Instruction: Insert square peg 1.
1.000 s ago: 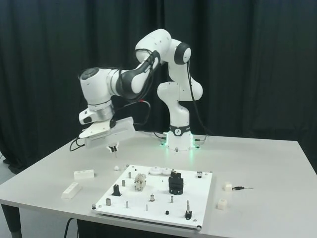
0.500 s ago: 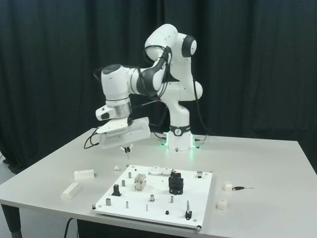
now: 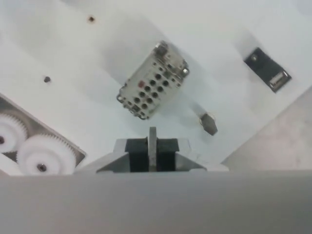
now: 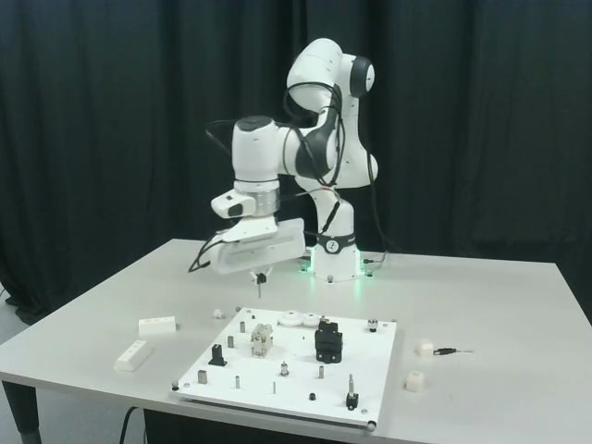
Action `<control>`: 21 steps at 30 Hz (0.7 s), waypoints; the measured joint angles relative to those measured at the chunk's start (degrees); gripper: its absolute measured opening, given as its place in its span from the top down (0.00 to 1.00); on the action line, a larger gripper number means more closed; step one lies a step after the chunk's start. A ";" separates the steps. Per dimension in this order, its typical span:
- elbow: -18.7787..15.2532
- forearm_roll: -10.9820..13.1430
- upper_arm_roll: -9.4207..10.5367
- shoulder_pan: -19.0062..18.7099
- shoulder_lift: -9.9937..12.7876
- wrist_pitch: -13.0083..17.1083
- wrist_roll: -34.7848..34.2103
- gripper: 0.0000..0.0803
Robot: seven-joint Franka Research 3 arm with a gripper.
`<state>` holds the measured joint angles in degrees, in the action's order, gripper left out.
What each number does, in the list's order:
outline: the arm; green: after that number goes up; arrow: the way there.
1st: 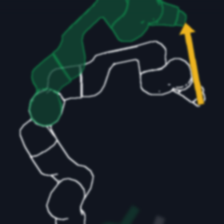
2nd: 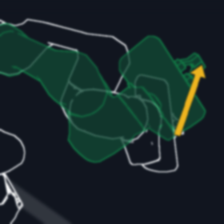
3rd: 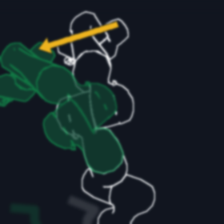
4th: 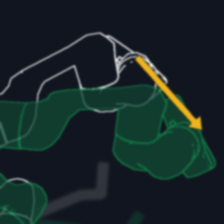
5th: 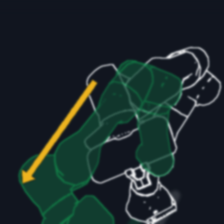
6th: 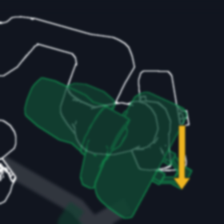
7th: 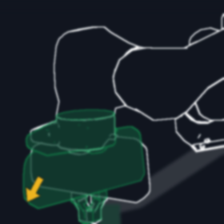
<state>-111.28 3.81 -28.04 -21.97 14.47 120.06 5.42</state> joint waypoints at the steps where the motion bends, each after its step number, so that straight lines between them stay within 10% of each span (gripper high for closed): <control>1: -0.50 -0.60 0.04 -0.45 -0.34 0.36 0.26 0.96; 21: -5.13 -6.95 2.77 -2.95 -3.61 2.26 13.27 0.96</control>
<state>-116.41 -3.14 -25.27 -24.92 10.86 122.33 18.69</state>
